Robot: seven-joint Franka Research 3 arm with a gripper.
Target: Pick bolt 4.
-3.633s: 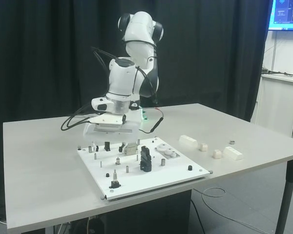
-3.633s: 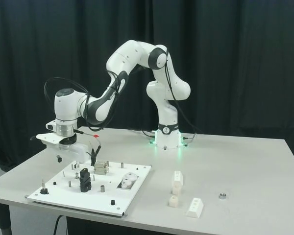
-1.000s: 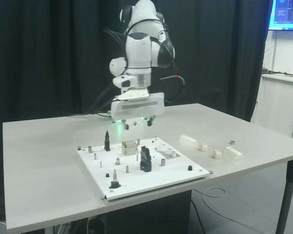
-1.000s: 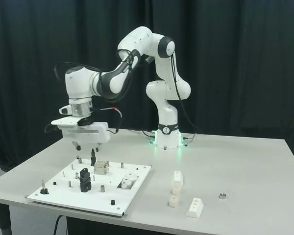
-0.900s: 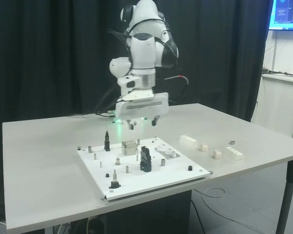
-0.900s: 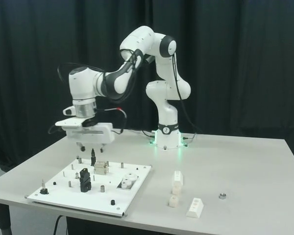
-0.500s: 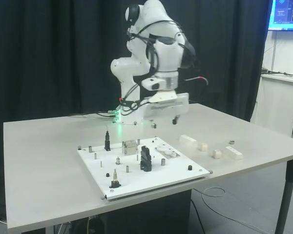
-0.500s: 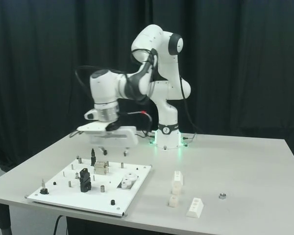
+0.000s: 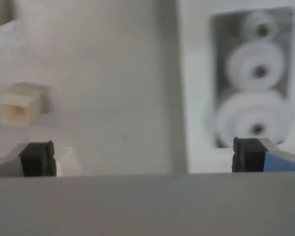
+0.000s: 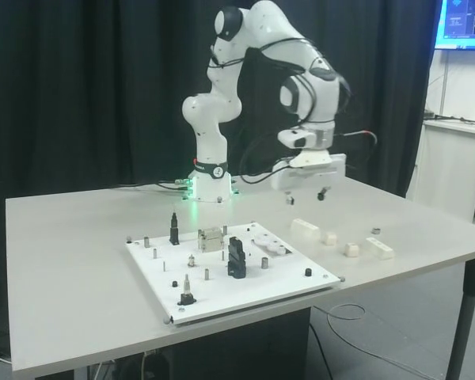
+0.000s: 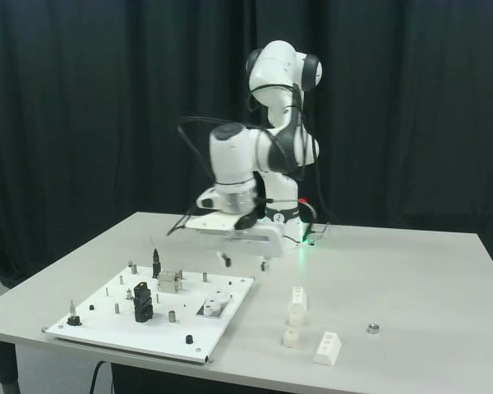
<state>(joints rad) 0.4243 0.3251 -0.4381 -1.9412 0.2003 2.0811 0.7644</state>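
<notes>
The end effector (image 10: 305,196) hangs wide apart and empty above the grey counter (image 10: 79,229), just beyond the white assembly board's (image 10: 281,285) edge, near small white blocks (image 10: 305,229).

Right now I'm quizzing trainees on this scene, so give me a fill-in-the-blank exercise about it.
1. The gripper hangs in the air with its fingers ____.
2. The board carrying the small parts is coloured ____.
3. The gripper holds ____.

Missing words: open; white; nothing
</notes>
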